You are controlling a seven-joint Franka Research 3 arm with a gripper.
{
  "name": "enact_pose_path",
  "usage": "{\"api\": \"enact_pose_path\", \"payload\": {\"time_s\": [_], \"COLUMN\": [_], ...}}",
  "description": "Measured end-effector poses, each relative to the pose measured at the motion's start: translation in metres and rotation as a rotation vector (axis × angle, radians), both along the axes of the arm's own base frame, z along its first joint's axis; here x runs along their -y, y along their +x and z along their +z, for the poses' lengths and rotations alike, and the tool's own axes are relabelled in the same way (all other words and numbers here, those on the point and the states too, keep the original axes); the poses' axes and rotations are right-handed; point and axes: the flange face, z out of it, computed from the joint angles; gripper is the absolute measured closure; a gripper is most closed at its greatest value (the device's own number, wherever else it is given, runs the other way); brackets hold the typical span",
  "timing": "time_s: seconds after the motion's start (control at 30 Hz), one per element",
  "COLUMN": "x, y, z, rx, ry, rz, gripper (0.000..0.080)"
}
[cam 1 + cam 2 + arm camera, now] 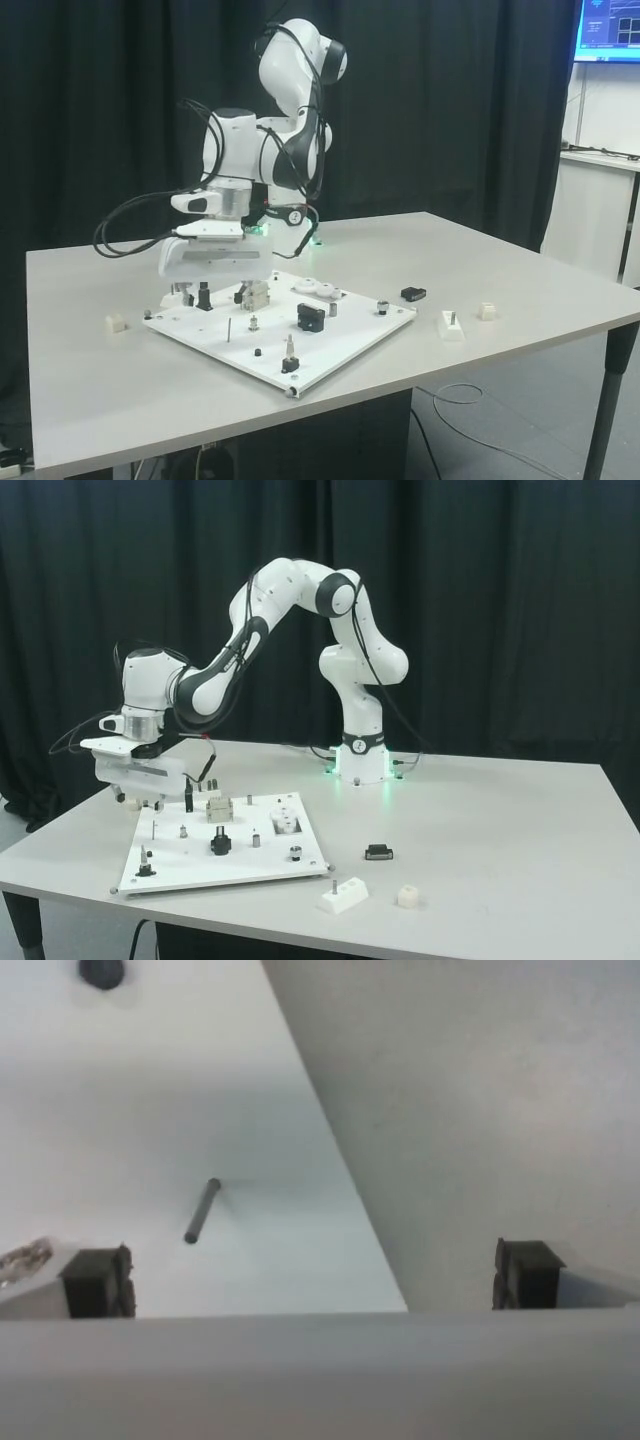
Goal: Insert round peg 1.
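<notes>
Wrist view: the gripper (pixel 310 1275) has its two black fingertips (pixel 97 1282) spread wide apart, one at lower left and one at lower right of the frame, with nothing between them. Beyond them, left of centre, a thin grey round peg (pixel 202 1210) stands on the white board (pixel 150 1110). The board's edge runs diagonally down the middle of the frame, with the grey table (pixel 500 1090) to its right. A dark round item (pixel 101 972) sits at the upper left edge.

First room view: the white board (pixel 350 340) lies in the lower centre of the frame, carrying several small black and grey fixtures. The thin peg (pixel 229 329) stands upright in the board's left portion, clear of the gripper (pixel 221 295), which hangs above the board's far left corner. Three small white blocks and a black part (pixel 413 294) rest on the table (pixel 500 260) off the board. The arm (pixel 285 120) rises behind, against a black curtain (pixel 450 100).
</notes>
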Motion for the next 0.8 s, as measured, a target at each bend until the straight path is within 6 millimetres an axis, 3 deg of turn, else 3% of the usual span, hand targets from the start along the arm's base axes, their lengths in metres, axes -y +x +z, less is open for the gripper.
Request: {"api": "enact_pose_path", "payload": {"time_s": [0.8], "x": [0.018], "y": [0.0], "z": [-0.026], "rx": [-0.029], "ry": [-0.015], "rz": [-0.052], "gripper": [0.0003]}}
